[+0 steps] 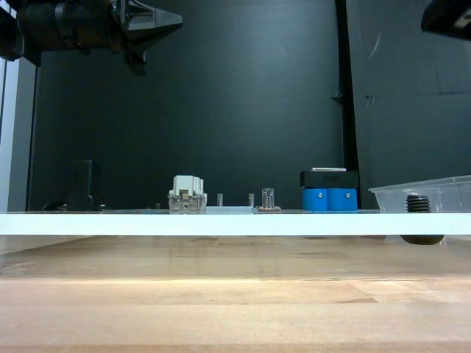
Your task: Remove the RJ45 connector from the taskboard and place in the container
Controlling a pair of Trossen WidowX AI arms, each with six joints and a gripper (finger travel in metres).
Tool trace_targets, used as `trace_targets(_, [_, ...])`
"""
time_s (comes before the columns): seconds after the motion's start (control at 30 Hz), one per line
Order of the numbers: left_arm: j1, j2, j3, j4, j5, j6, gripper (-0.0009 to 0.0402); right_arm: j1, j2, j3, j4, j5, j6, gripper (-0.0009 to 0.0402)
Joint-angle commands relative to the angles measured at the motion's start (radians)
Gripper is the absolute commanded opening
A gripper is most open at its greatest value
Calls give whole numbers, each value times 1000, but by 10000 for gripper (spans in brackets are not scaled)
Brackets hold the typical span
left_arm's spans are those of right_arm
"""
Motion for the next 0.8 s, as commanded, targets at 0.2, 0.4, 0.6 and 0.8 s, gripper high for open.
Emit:
trace_targets(0.2, [0, 0, 0, 0, 0, 0, 0, -2, -19, 11, -20, 1, 0, 0])
trace_targets(0.4, [0, 0, 0, 0, 0, 0, 0, -2, -19, 7, -23, 0, 1, 0])
trace_targets(0.6, [0, 0, 0, 0, 0, 0, 0, -2, -37, -21, -62, 0, 1, 0])
trace_targets(0.8, [0, 0, 0, 0, 0, 0, 0, -1, -95, -73, -83, -1, 2, 0])
